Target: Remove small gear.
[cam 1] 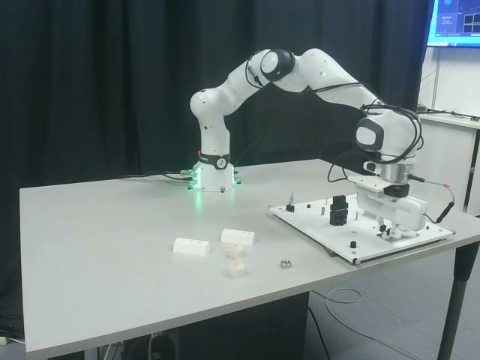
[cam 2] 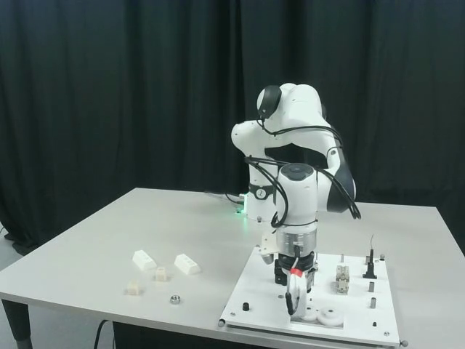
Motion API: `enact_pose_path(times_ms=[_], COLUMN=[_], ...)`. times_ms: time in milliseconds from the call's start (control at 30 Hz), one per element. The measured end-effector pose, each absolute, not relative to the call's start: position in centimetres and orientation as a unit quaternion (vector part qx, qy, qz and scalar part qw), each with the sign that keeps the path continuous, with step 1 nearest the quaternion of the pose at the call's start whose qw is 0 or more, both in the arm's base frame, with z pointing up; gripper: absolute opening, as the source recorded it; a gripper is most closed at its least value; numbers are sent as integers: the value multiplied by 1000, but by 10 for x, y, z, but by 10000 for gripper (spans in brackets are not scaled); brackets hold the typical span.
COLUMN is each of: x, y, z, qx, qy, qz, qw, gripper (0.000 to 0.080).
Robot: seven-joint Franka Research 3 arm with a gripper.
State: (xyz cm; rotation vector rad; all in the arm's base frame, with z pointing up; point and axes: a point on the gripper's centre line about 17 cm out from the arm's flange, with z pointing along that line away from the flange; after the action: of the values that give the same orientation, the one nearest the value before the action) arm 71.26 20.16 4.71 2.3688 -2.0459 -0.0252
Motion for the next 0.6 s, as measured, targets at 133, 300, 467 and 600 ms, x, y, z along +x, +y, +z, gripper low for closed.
enact_pose_path(times_ms=[133,300,467,600], x=[713,712,712,712], y=[202,202,202,202], z=[47,47,47,47], qx=[754,752,753,755], qy=[-657,-659,-658,-655], qz=[-11,-14,-14,-13], qw=[3,2,2,2], gripper=[157,139,139,139])
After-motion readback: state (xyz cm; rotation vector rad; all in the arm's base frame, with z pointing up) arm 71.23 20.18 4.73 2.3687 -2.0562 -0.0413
